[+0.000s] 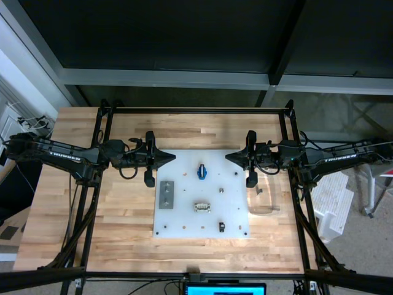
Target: Pick the 16mm bar and install on taskboard
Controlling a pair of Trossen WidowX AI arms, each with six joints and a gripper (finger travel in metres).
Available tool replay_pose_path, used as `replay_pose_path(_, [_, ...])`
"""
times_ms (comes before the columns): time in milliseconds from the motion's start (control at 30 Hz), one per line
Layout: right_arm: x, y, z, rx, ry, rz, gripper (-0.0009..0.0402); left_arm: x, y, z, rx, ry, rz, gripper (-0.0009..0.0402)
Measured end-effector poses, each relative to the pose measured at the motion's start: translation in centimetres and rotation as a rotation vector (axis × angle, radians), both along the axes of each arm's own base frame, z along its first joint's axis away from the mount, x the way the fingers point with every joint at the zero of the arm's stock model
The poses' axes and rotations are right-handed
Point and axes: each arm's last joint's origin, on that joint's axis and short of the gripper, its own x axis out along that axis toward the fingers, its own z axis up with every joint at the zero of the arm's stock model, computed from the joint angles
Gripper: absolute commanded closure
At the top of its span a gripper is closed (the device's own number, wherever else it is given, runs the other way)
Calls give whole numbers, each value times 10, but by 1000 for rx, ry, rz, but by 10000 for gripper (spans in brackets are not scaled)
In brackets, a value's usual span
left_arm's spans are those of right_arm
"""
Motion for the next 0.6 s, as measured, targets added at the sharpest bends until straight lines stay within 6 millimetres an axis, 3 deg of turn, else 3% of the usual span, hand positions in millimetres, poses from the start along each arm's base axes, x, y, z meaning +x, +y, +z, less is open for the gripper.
replay_pose_path(600, [-1,0,-4,2,-4,6,393,0,-1,0,56,4,-34,393])
